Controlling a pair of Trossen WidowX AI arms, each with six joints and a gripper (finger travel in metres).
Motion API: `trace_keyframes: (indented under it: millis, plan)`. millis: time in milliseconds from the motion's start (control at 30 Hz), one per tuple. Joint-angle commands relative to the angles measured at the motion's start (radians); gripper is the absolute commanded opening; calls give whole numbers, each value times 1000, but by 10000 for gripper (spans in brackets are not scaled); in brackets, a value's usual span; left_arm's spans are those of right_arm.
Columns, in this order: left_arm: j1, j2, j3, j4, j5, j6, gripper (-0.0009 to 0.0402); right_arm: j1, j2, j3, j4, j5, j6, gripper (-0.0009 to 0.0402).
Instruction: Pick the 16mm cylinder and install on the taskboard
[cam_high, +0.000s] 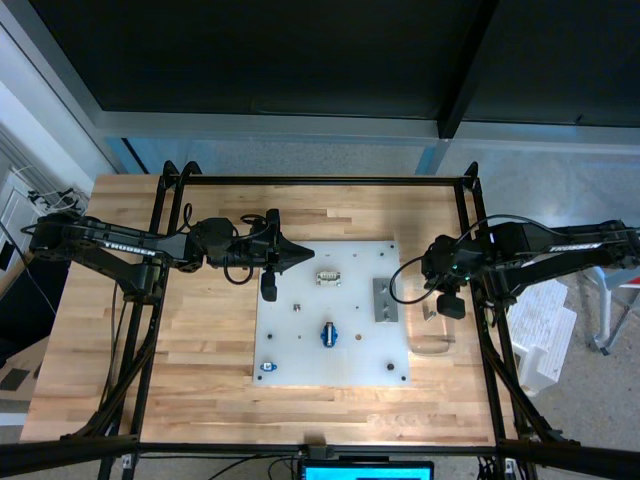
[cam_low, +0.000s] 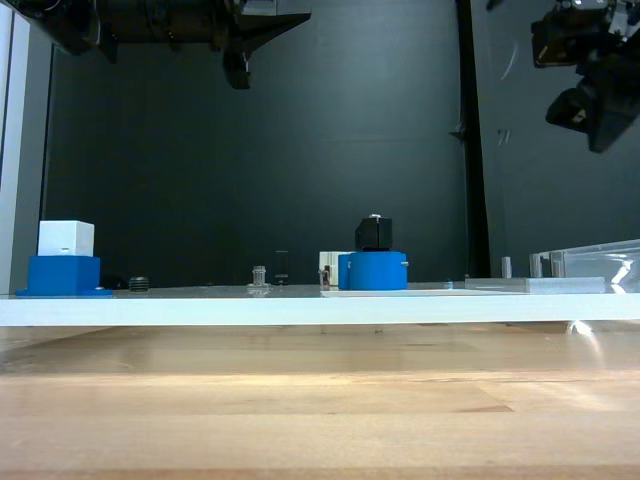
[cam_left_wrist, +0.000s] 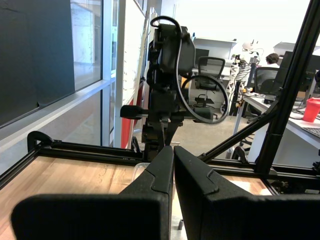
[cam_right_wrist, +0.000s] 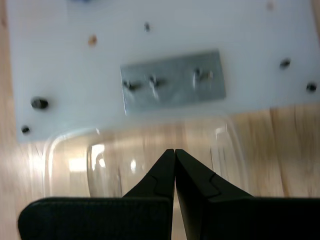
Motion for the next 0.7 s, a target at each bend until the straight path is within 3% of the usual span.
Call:
trace_keyframes:
  millis: [33, 400, 700]
  plan:
    - [0, 0, 0, 0, 0, 0, 0, 15, 18, 0, -45, -1, 11, 0]
    - [0, 0, 0, 0, 0, 0, 0, 66, 52, 0, -117, 0, 41, 0]
    - [0, 0, 0, 0, 0, 0, 0, 72, 59, -2, -120, -1, 39, 0]
